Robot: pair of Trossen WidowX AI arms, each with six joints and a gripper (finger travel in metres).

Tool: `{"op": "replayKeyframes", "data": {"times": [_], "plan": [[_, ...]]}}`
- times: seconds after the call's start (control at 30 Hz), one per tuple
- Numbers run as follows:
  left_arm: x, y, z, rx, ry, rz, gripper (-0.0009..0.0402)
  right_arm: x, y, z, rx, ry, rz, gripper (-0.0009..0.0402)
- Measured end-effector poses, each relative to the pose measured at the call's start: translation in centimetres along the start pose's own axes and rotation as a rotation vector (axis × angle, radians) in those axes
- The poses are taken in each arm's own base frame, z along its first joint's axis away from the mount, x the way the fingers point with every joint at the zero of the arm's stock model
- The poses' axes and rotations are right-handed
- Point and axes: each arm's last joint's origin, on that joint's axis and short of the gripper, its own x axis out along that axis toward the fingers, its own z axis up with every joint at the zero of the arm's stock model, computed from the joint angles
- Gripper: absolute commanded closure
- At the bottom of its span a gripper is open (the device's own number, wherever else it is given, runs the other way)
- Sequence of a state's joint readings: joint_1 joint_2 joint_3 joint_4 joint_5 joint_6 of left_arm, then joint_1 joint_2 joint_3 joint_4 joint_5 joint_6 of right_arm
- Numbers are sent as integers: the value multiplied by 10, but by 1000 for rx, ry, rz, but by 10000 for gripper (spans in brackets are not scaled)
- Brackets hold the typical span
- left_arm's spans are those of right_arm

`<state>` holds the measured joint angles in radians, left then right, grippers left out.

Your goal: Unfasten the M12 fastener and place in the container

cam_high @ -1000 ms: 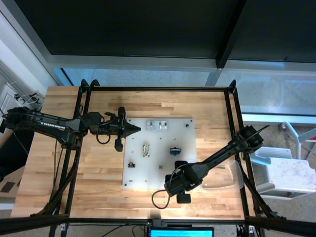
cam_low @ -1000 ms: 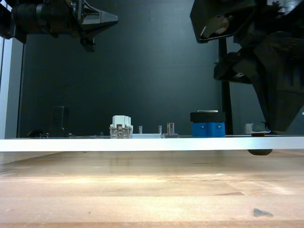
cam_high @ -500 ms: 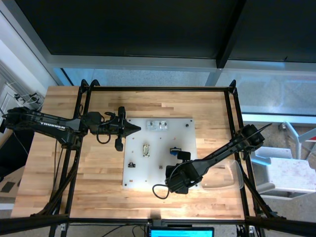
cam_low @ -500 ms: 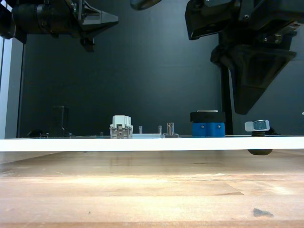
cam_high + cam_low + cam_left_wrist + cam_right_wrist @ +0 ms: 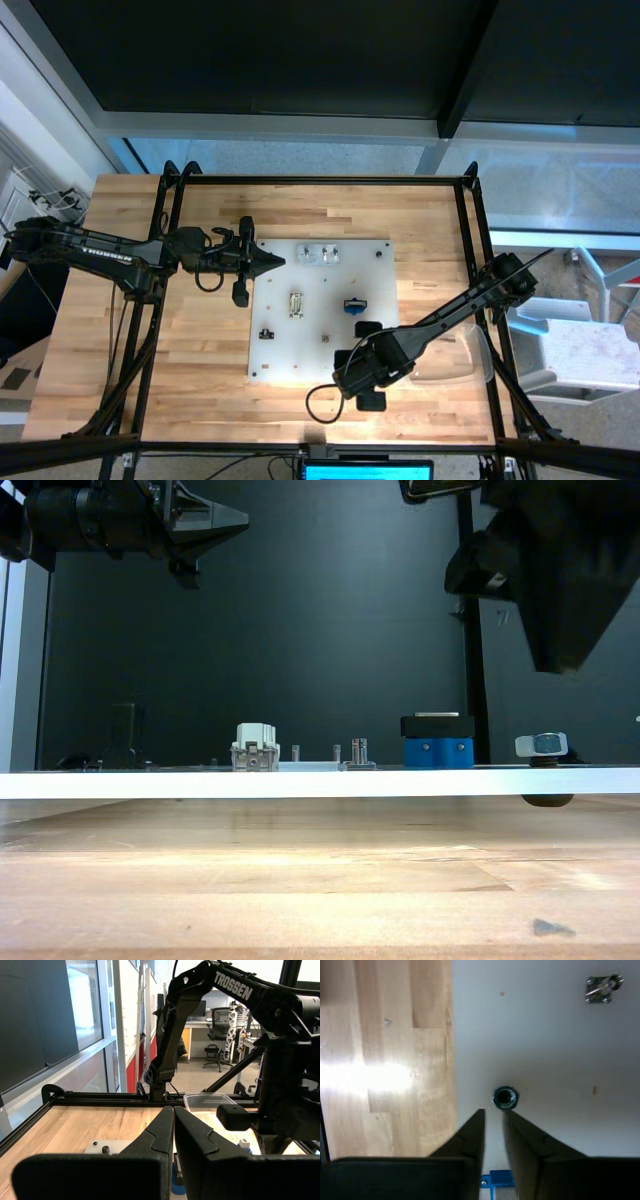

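Your right claw [image 5: 493, 1112] hangs over the near right edge of the board [image 5: 300, 350], its fingers [image 5: 476, 1125] a little apart and gripping nothing. The nut [image 5: 541, 744] sits on its stud [image 5: 541, 762], below the claw and not touching it. The tray [image 5: 452, 366] lies on the tabletop [image 5: 200, 340] just right of the board. Your left claw [image 5: 272, 261] is closed and sits high over the board's far left edge.
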<state>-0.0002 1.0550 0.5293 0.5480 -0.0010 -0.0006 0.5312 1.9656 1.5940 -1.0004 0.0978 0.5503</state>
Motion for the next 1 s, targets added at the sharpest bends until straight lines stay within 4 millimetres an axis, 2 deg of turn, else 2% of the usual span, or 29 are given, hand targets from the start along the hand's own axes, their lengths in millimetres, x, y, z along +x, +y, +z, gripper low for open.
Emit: {"op": "replayKeyframes", "data": {"times": [0.17,0.3,0.43,1.0], "plan": [[0,0,0,0,0,0,393,6,0,1,33,10,-15,189],[0,0,0,0,0,0,393,13,2,1,32,17,-28,150],[0,0,0,0,0,0,393,19,1,1,32,18,-43,152],[0,0,0,0,2,0,393,37,-1,-3,12,11,-55,212]]}}
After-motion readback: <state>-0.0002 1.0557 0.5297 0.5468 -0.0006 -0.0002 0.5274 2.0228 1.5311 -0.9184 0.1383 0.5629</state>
